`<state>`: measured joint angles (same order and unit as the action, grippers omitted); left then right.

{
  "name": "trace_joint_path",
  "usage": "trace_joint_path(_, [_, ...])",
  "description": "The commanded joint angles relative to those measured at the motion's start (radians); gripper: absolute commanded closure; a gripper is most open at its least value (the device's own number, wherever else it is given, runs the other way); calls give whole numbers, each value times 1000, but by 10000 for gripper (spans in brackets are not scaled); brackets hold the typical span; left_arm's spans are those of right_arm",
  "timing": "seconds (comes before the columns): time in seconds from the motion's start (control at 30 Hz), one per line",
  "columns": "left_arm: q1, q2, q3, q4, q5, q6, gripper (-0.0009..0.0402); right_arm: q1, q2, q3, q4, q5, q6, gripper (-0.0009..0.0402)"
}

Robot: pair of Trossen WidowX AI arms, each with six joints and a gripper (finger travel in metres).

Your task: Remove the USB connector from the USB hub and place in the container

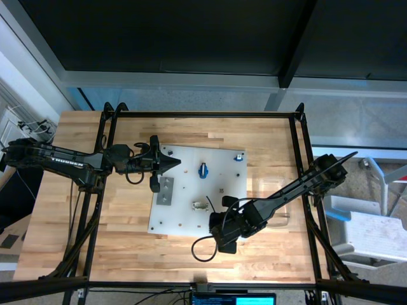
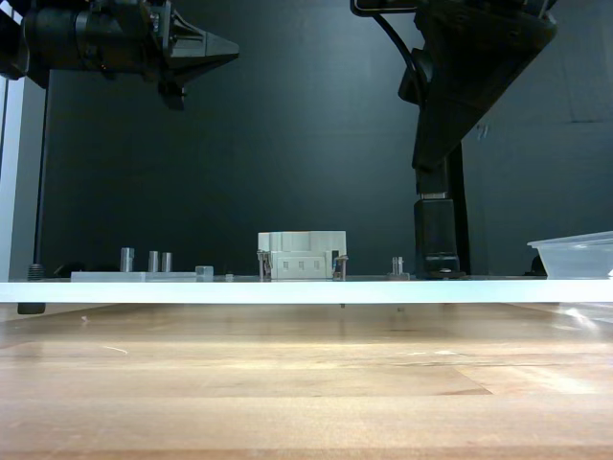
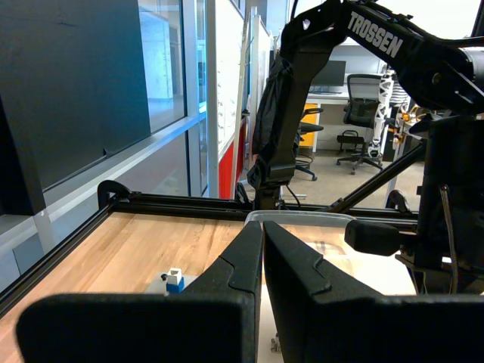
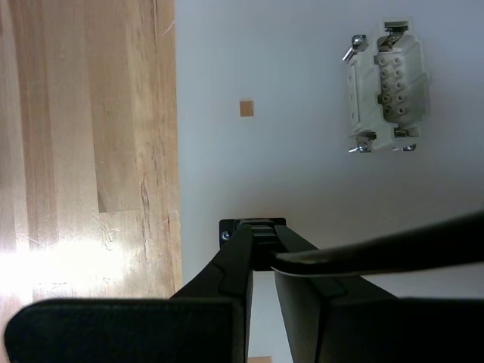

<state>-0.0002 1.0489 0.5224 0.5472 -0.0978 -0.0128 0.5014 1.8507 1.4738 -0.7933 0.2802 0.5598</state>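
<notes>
My right gripper point(image 4: 259, 243) points straight down at the white board's point(image 1: 191, 184) near right part, shut on the USB connector point(image 4: 378, 253). Its thin black cable runs out sideways from between the fingers. The plug end sits at the small black USB hub point(image 4: 253, 224), right at the fingertips. From above, the right gripper point(image 1: 220, 223) covers the hub, and only the cable's curve point(image 1: 210, 204) shows. The clear container point(image 2: 578, 253) stands on the table right of the board, also visible as a faint tub point(image 1: 275, 198). My left gripper point(image 1: 178, 162) hovers shut, high over the board's far left.
On the board stand a beige multi-pin socket point(image 4: 386, 87), a blue knob point(image 1: 203, 169) and a grey plate with pegs point(image 1: 165, 190). The right arm's thick black cable loops point(image 1: 202, 249) over the wood near the board's front edge. A black frame point(image 1: 203, 114) rings the table.
</notes>
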Motion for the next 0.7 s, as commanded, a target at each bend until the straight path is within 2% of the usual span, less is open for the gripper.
trace_joint_path(0.03, [0, 0, 0, 0, 0, 0, 392, -9, 9, 23, -22, -22, -18, 393])
trace_joint_path(0.1, [0, 0, 0, 0, 0, 0, 392, -12, 9, 23, -27, -29, -19, 393])
trace_joint_path(0.2, [0, 0, 0, 0, 0, 0, 392, -18, 9, 23, -40, -65, -23, 393])
trace_joint_path(0.7, [0, 0, 0, 0, 0, 0, 392, -16, 8, 22, -29, -63, -25, 394])
